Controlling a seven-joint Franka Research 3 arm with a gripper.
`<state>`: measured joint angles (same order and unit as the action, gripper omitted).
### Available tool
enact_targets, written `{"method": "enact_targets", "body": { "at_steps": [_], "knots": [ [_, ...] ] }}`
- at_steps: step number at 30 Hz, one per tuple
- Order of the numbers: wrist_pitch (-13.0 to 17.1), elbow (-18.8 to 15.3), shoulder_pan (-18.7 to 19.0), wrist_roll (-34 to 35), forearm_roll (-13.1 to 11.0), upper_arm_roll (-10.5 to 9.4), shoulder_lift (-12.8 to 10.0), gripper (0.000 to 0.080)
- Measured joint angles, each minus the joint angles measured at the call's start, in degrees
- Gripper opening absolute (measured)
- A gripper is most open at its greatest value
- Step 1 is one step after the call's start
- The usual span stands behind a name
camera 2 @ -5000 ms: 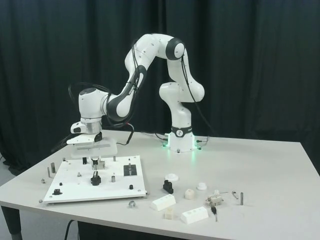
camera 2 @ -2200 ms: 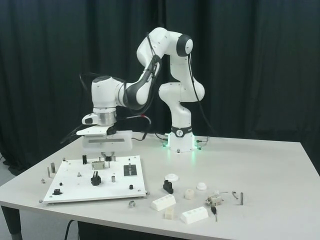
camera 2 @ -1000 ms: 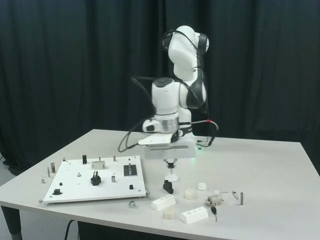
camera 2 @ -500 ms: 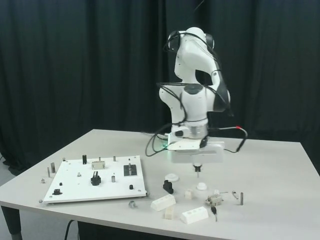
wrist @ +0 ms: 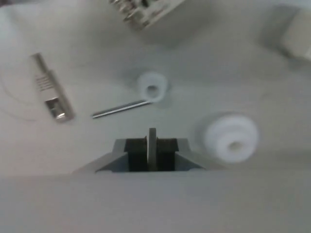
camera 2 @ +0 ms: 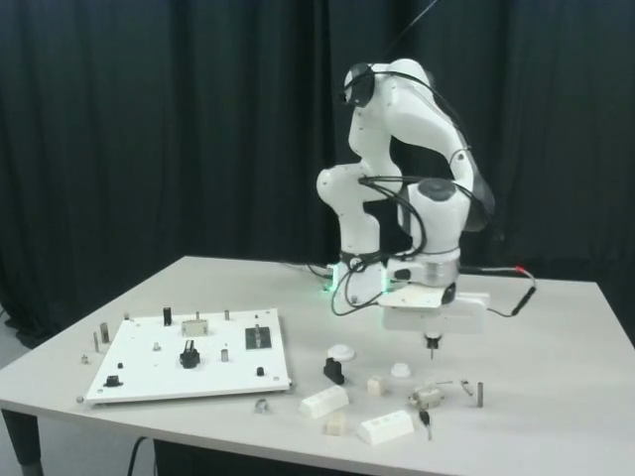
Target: Place square peg 1.
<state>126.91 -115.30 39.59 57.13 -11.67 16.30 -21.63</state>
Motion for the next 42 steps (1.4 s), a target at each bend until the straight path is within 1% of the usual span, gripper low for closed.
{"method": "enact_targets", "body": {
  "at_steps": [9, 14, 18, 29, 40, 41, 42],
  "knots": [
    [2.02, -1.27, 3.63, 6.20, 0.08, -0.64, -0.88, 0.0035],
    [3.25, -1.96, 5.03, 9.46, 0.08, -1.30, -1.31, 0.0035],
    [4.09, -2.23, 5.63, 11.18, 0.08, -2.05, -1.66, 0.0035],
    [6.13, -3.22, 6.71, 13.62, 0.08, -3.09, -2.08, 0.0035],
    [6.70, -3.34, 7.38, 14.97, 0.08, -3.22, -2.44, 0.0035],
    [6.73, -3.34, 7.41, 15.07, 0.08, -3.22, -2.47, 0.0297],
    [6.77, -3.34, 7.44, 15.18, 0.09, -3.22, -2.50, 0.0297]
  ]
}}
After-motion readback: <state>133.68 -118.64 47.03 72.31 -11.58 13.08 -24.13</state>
